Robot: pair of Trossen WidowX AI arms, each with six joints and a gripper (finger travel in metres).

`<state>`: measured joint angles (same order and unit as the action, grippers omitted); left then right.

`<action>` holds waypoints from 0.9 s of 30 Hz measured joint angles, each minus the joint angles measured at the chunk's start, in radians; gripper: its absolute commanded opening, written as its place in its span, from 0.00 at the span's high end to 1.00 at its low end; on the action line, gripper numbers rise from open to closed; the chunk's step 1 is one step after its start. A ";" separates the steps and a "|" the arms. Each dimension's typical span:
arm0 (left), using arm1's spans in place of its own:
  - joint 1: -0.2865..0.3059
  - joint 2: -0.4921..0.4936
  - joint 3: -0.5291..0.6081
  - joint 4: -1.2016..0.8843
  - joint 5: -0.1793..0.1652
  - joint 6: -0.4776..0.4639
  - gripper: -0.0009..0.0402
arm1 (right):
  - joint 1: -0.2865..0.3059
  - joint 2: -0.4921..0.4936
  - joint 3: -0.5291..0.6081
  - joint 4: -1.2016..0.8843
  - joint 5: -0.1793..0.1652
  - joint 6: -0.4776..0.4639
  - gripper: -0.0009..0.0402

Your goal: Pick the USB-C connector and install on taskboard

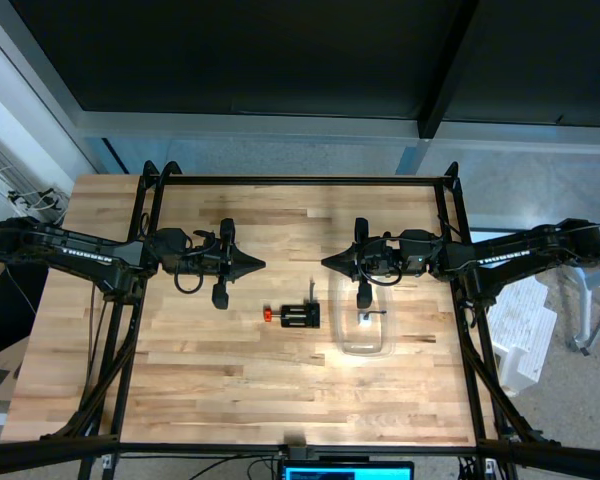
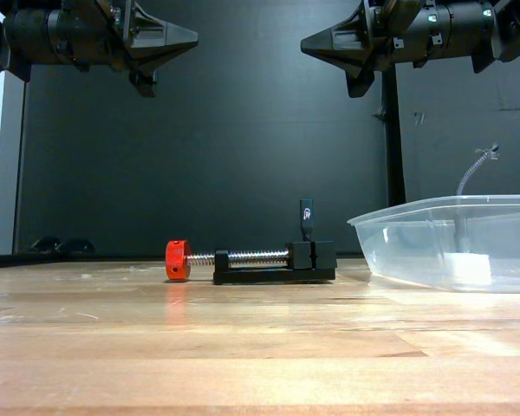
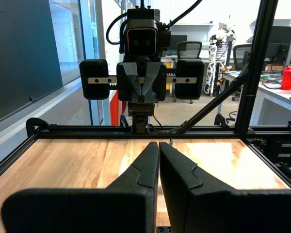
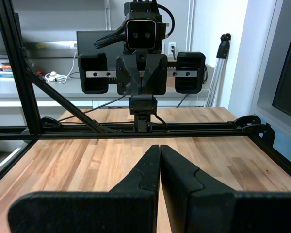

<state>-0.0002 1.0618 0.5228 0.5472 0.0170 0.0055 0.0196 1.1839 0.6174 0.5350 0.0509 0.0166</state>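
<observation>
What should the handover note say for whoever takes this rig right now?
Left gripper: shut, empty, held high over the table, on the left arm's side of the taskboard.
Right gripper: shut, empty, held high near the far end of the clear tray.
USB-C connector: in the tray by a small white piece, with its stem sticking up.
Taskboard: on the table beside the tray, not touching it.
Done: nothing.
Left: pick the connector, probably with the right arm, and install it.

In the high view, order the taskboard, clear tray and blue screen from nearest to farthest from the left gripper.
1. taskboard, mid-table, by the hovering left gripper.
2. clear tray, rightward, by the hovering right gripper.
3. blue screen, near edge.
</observation>
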 measured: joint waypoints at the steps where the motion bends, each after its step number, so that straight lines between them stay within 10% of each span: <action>1: 0.000 0.000 0.000 0.000 0.000 0.000 0.98 | 0.000 0.000 0.000 0.005 -0.006 -0.002 0.98; 16: 0.000 0.000 0.000 0.000 0.000 0.000 0.98 | 0.000 0.000 0.008 0.010 -0.044 0.010 0.98; 27: 0.000 0.000 0.000 0.000 0.000 0.000 0.98 | 0.013 0.000 0.222 -0.586 -0.044 0.056 0.98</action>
<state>-0.0002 1.0618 0.5228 0.5476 0.0170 0.0055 0.0330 1.1843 0.8398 -0.0513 0.0067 0.0723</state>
